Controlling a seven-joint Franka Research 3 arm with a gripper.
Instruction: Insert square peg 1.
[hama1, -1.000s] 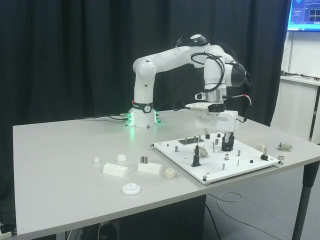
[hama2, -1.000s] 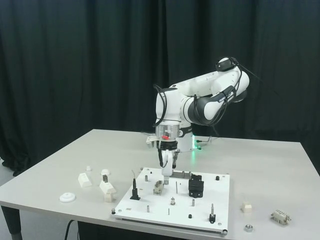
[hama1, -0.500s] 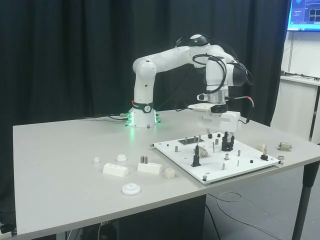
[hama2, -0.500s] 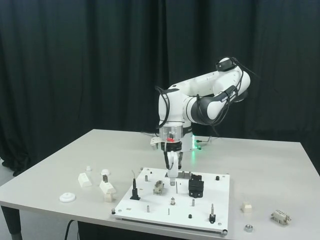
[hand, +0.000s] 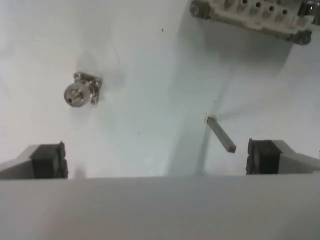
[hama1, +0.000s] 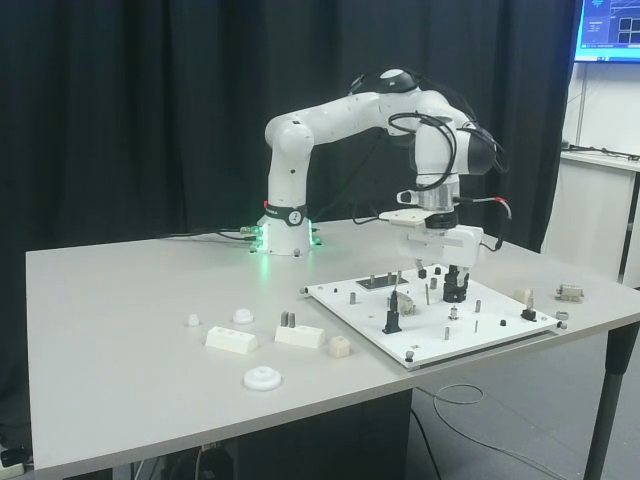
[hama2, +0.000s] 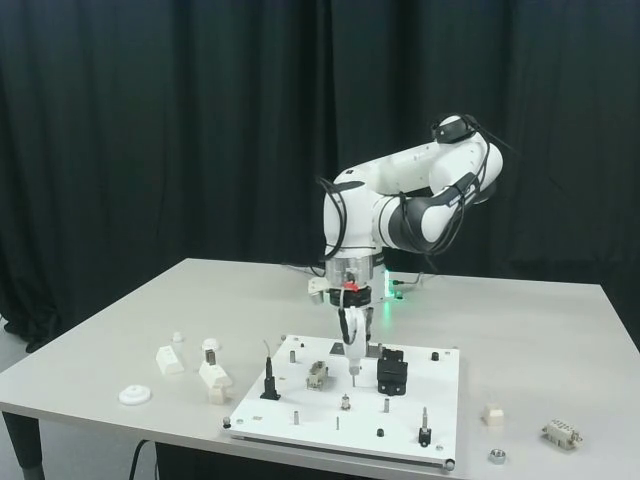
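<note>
Claw hovering over the board, square peg 1 already standing in it

Wrist view: the claw (hand: 155, 160) is spread wide and empty, black pads (hand: 49, 160) touching nothing; the thin grey square peg (hand: 220, 133) stands in the white board (hand: 130, 40), nearer 1 pad, apparently seated. A small round metal connector (hand: 80, 93) sits well apart.
First room view: the white arm (hama1: 350, 110) hangs over the board on the grey desk (hama1: 120, 300).
Second room view: claw just above the board; only withdrawal seems left.
</note>
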